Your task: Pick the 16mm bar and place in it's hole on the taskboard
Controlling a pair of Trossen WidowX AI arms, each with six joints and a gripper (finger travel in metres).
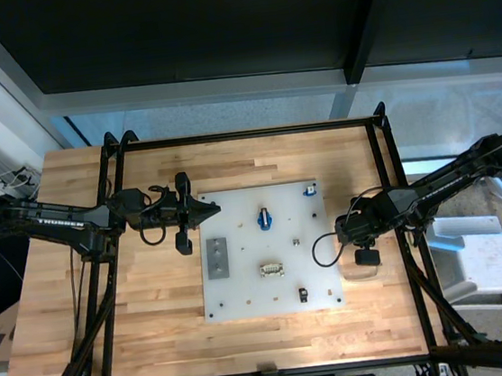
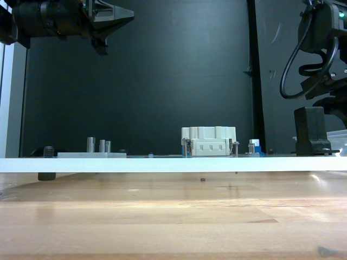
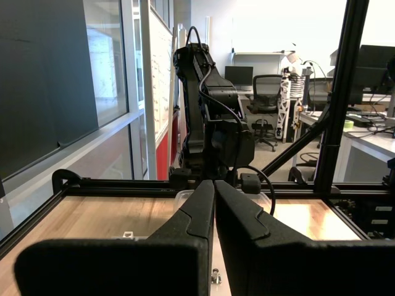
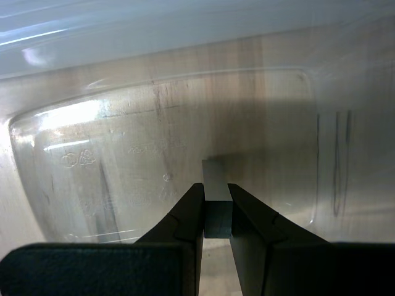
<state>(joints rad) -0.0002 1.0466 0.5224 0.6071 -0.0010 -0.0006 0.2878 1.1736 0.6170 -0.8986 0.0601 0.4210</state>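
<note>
**Over the Tray: 16mm Bar Clamped in Right Hand**

Beside the taskboard's (image 1: 244,284) right edge, my right hand (image 4: 215,191) hangs over a clear plastic tray (image 4: 92,160) on the wooden surface (image 1: 160,343). Its fingers are clamped on the 16mm bar (image 4: 216,177), one end of which projects past the fingertips toward the tray floor. I cannot tell whether the bar is lifted clear of that floor. It is not in any hole on the board.

My left hand (image 3: 213,185) hovers high over the board's left edge, fingers together and holding nothing.

Handling notes (judgement):
- The bar looks like plain metal, so it is probably stiff, dense for its size and smooth enough to slip.
- Grip it firmly across its flanks, away from the leading end, so that end stays free to enter the hole.
- Keep it upright during transfer, since a tilted bar is likely to jam at the rim.
</note>
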